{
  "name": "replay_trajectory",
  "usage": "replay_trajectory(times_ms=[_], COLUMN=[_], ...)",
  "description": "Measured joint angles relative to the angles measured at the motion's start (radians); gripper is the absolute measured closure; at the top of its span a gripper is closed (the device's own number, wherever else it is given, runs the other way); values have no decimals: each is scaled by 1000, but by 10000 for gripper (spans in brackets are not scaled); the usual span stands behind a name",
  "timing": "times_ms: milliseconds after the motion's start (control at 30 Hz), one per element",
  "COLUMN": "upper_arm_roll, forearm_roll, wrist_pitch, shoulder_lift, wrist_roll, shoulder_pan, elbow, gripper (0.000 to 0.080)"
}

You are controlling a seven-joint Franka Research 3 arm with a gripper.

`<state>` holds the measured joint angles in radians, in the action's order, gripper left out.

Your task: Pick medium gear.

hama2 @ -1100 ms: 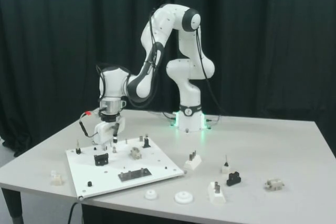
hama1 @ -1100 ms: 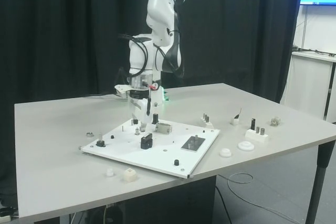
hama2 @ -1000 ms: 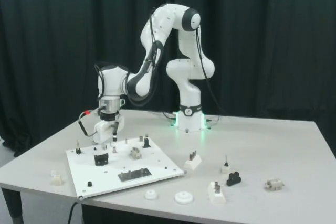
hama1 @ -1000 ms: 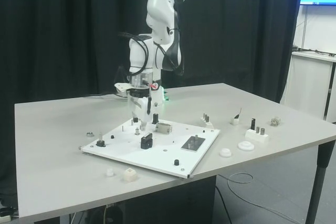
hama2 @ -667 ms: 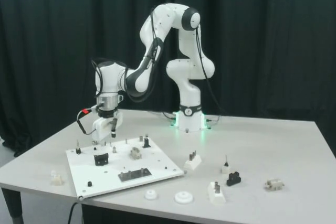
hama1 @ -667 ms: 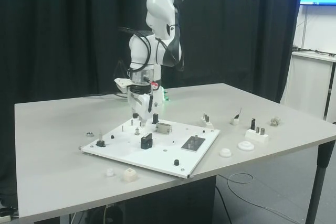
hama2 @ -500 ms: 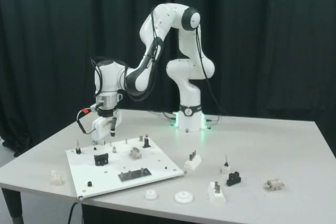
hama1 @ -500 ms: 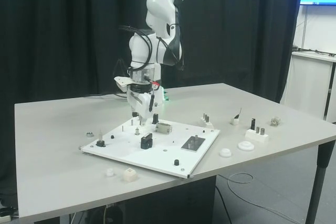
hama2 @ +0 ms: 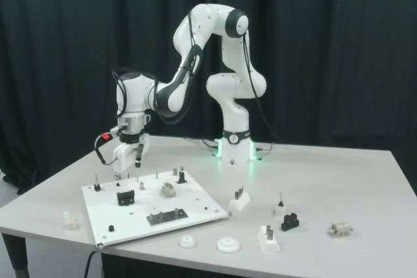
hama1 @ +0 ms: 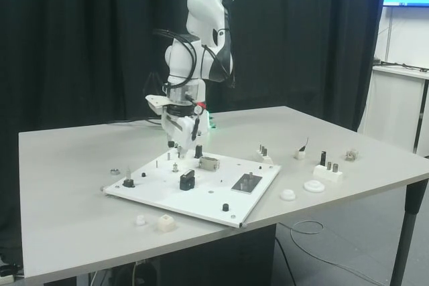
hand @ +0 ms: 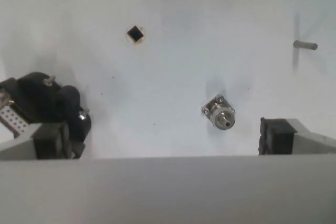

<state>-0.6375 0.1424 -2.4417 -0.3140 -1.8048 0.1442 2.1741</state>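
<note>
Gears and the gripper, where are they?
gripper (hama2: pixel 129 163), second room view, between its fingertips.
larger white gear (hama2: pixel 228 245), second room view, its top face.
smaller white gear (hama2: pixel 187 241), second room view, its top.

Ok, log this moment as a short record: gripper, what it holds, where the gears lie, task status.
gripper: open, above the far part of the white board
held: nothing
under the gripper: metal stud on the board, not gripped
gears: smaller white gear and larger white gear, both on the grey table beside the board, apart from the gripper
medium gear: cannot tell which one it is
status: no gear picked yet
</note>
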Motion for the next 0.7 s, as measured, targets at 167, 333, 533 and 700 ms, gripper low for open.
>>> replay_trajectory(times_ms=[167, 333, 533, 700], upper_arm_roll=[0, 2, 9, 20], forearm_roll=[-14, -43, -56, -69], wrist_pitch=[0, 0, -2, -3], shoulder_lift=[3, 10, 19, 30], wrist_roll=[2, 34, 117, 256], shoulder_pan=[0, 1, 9, 25], elbow=[-3, -4, -9, -17], gripper=[3, 3, 3, 3])
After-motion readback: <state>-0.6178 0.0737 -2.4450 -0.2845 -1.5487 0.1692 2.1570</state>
